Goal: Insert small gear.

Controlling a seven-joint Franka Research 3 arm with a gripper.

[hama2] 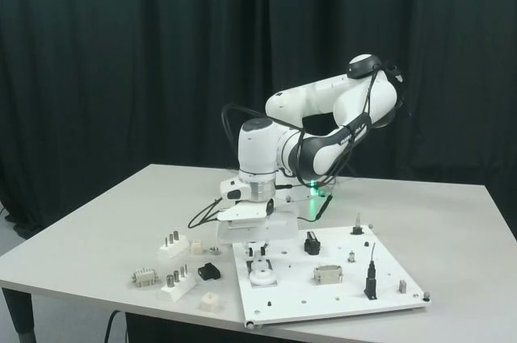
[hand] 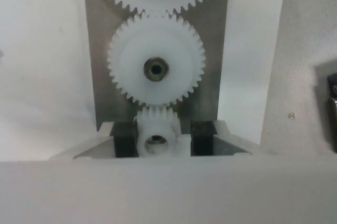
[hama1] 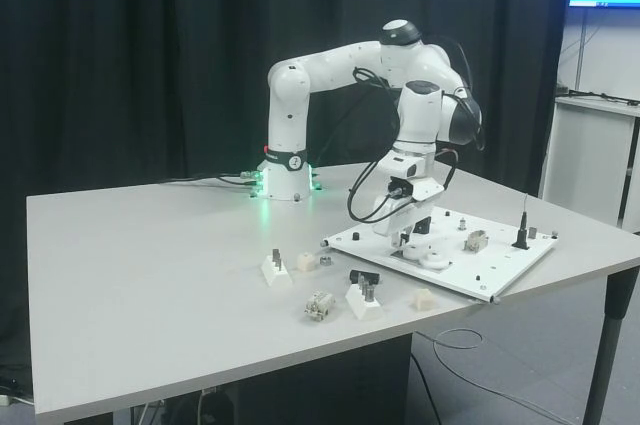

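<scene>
Small gear (hand: 156,135) sits gripped in the end effector (hand: 156,145) — meshed with a bigger gear (hand: 156,59) — over the board (hama1: 500,265) on the tabletop (hama1: 130,255).

Grey table (hama2: 97,234), bearing the white arm's base (hama1: 283,181) at the back. White assembly board (hama2: 323,294) lying flat near the front edge. Just beside the board, several small white connector blocks (hama2: 174,285) and a small black part (hama2: 209,271) scattered apart.
</scene>
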